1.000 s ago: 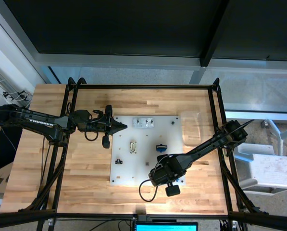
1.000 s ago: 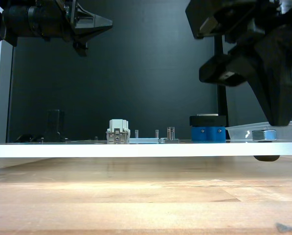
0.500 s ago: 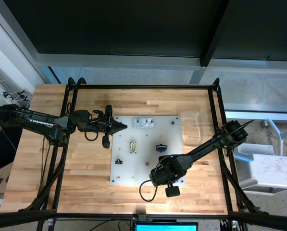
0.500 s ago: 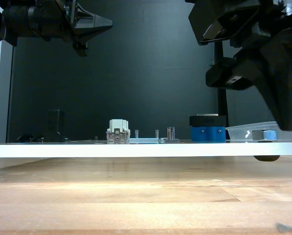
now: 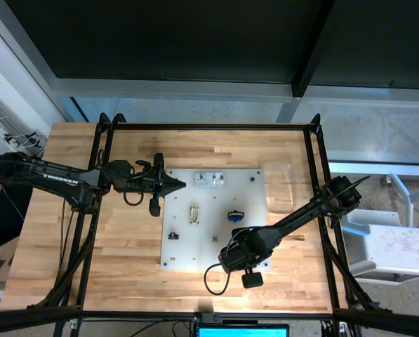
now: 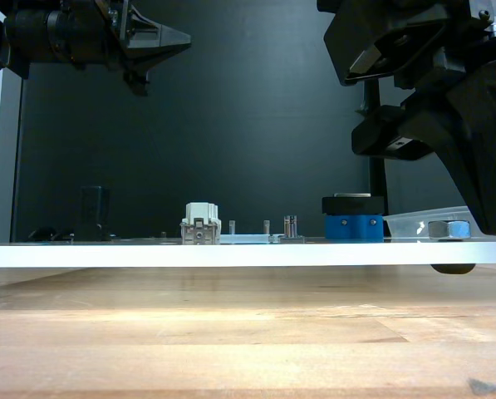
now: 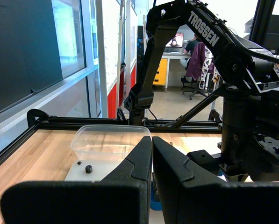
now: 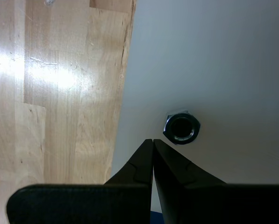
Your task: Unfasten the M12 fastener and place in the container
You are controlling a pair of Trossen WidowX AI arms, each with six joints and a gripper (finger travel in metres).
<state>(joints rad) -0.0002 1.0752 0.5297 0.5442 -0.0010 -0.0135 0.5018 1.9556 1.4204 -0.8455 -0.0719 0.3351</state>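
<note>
The nut (image 6: 449, 229) is shiny metal, the board (image 8: 223, 56) smooth matt white, the container (image 5: 279, 186) clear plastic, the table (image 5: 90, 232) sheeny wood.

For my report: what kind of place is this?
Probably a robotics lab: a framed wooden table, the left gripper raised at the white board's left edge, the right gripper over its near edge, office chairs behind.

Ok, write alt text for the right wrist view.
The right gripper, shut and empty, points down at the white board, tips beside the silver nut without touching it; wooden table alongside. The left gripper, over the board's left edge, is not shown.
</note>
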